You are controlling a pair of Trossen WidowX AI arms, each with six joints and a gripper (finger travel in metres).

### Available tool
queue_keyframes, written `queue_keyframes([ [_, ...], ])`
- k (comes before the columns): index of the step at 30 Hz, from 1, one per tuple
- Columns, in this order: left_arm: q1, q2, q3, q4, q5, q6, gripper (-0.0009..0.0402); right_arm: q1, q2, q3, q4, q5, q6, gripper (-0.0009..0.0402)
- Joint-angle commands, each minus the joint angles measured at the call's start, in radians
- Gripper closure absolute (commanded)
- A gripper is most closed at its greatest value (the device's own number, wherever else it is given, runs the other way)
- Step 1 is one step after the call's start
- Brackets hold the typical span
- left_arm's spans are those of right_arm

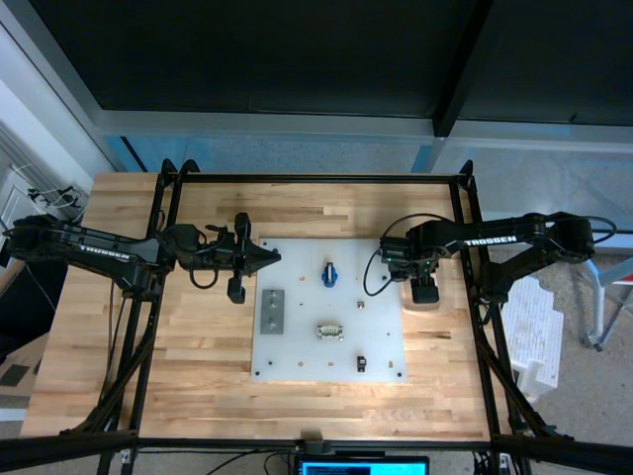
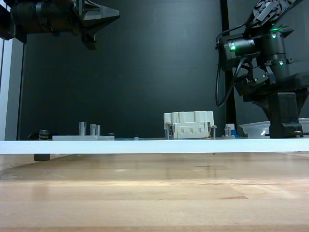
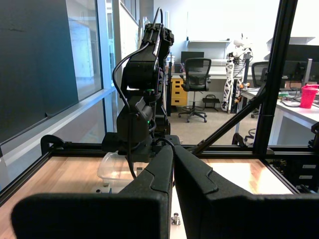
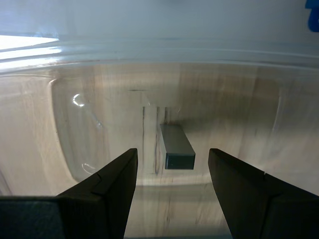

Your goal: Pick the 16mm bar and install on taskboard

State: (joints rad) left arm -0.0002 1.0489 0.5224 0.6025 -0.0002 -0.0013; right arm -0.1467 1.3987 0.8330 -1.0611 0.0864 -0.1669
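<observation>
The 16mm bar [image 4: 175, 146] is a short grey metal block lying on the floor of a small clear plastic tray [image 4: 65, 124]. My right gripper [image 4: 172, 164] is open just above it, one finger on each side, not touching it. In the high view the right gripper [image 1: 425, 290] points down into the tray [image 1: 427, 303] off the right edge of the white taskboard [image 1: 297, 341]. My left gripper [image 1: 272, 254] hovers shut, high over the board's left rear corner, holding nothing; its fingers [image 3: 164, 169] are pressed together.
On the taskboard stand a grey metal block [image 1: 271, 311], a blue part [image 1: 329, 273] and a silver connector [image 1: 330, 332]. Black frame rails [image 1: 316, 179] border the wooden table. In the low view the connector [image 2: 189, 124] rises above the board edge.
</observation>
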Motion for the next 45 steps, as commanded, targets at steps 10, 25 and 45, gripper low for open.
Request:
queue_keyframes([
  [10,0.0,0.0,0.0,0.0,0.0,0.0,0.0393,-0.001,0.0,-0.036,0.05,0.0,0.001,0.0197],
  [25,0.0,0.0,0.0,0.0,0.0,0.0,0.0393,-0.004,-0.003,-0.041,0.058,0.0,0.001,0.0209],
  [45,0.0,0.0,0.0,0.0,0.0,0.0,0.0393,-0.005,-0.004,-0.042,0.054,0.0,0.001,0.0348],
])
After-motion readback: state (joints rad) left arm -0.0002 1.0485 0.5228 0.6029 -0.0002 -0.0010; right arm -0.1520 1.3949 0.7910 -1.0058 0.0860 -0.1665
